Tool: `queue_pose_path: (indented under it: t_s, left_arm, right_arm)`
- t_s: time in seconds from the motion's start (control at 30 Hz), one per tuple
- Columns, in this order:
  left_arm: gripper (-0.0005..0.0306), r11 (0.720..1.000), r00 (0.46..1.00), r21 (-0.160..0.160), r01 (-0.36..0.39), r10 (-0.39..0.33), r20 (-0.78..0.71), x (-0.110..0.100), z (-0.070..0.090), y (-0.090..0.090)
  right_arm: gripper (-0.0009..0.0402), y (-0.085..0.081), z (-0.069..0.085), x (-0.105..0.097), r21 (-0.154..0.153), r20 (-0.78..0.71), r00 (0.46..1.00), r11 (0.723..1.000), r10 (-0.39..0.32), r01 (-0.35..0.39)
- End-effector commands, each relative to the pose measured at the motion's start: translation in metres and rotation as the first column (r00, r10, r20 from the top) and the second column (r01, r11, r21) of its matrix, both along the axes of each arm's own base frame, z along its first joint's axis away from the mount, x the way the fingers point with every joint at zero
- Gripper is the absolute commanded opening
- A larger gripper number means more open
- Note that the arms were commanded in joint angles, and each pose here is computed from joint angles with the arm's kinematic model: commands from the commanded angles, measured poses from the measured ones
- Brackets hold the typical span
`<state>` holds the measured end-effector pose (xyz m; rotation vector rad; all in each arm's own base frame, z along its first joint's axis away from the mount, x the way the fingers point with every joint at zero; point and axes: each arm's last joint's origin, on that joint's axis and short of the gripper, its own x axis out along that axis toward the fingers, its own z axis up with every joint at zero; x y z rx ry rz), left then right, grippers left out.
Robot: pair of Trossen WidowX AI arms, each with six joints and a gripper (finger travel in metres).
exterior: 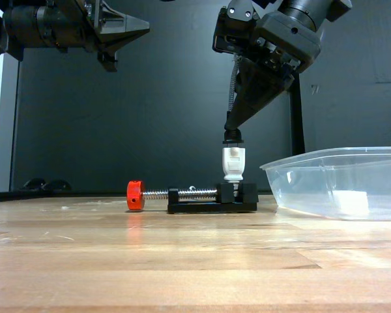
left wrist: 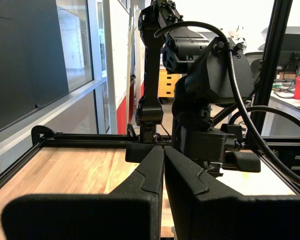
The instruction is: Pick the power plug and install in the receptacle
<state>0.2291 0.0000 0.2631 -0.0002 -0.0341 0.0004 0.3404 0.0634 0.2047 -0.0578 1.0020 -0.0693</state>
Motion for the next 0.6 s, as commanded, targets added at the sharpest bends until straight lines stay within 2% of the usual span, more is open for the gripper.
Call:
queue_pose_path:
  t_s: [0.03, 0.6]
  left_arm:
    - [0.0, 1.0, 1.0, 0.0, 0.0, 0.0, 0.0, 0.0001, -0.0001, 0.0001]
    - [0.0, 1.0, 1.0, 0.0, 0.0, 0.0, -0.001, 0.0001, -0.0001, 0.0001]
  right_arm:
    - [0.0, -0.0015, -0.0086, -0.0042, -0.004, -0.026, 1.0, 1.0, -0.003, 0.003]
    - [0.0, -0.0068, -0.0159, -0.0131, 0.0, 0.017, 1.0, 1.0, -0.007, 0.007]
